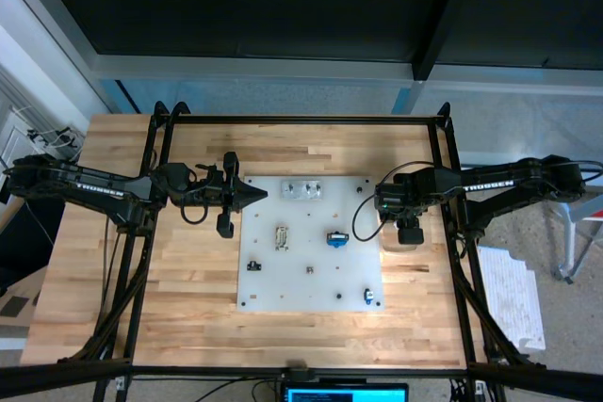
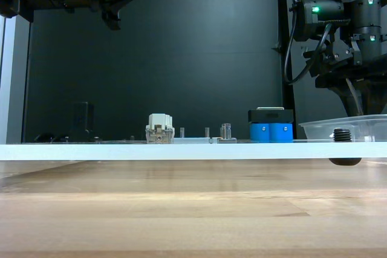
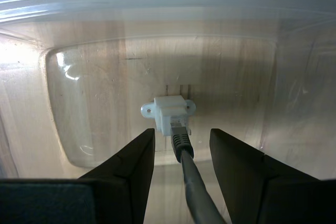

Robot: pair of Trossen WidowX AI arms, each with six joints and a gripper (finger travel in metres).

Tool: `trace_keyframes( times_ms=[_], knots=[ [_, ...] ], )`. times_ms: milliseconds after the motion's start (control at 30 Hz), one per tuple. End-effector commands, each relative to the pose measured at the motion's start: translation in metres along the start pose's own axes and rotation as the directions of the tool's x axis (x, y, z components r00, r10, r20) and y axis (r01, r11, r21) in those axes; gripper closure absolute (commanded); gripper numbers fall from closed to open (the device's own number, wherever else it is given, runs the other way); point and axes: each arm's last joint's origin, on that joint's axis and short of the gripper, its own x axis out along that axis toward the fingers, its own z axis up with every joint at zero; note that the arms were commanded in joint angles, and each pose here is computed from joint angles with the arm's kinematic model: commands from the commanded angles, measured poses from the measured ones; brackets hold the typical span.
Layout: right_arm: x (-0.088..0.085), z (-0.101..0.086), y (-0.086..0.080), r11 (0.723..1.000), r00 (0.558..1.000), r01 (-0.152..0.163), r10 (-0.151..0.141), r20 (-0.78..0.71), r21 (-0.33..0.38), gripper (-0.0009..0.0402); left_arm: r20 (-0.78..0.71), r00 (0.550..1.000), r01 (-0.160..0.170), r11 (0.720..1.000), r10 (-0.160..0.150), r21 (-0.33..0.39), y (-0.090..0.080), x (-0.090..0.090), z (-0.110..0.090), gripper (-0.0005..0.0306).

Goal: Pick the RJ45 connector and install on taskboard

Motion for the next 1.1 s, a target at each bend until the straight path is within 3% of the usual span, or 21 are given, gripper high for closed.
trace_keyframes(
  times_ms=[33,733,1100],
  knots=[
    [0.0003,0.0002,0.0001,1.000,1.000,-0.001,0.001,-0.002,0.000,0.0264,0.000,1.000,0.000,1.000,0.000,0.000,0.0000,0.0001,-0.0001,0.0300],
    [-0.0002,0.0004,0.0002,1.000,1.000,-0.005,0.005,-0.002,0.000,0.0373,0.000,1.000,0.000,1.000,0.000,0.000,0.0000,0.0001,-0.0001,0.0300],
    [-0.0025,0.0005,-0.0001,1.000,1.000,-0.005,0.005,0.006,0.001,0.0390,0.000,1.000,0.000,1.000,0.000,0.000,0.0000,0.0000,0.0000,0.0300]
  ],
)
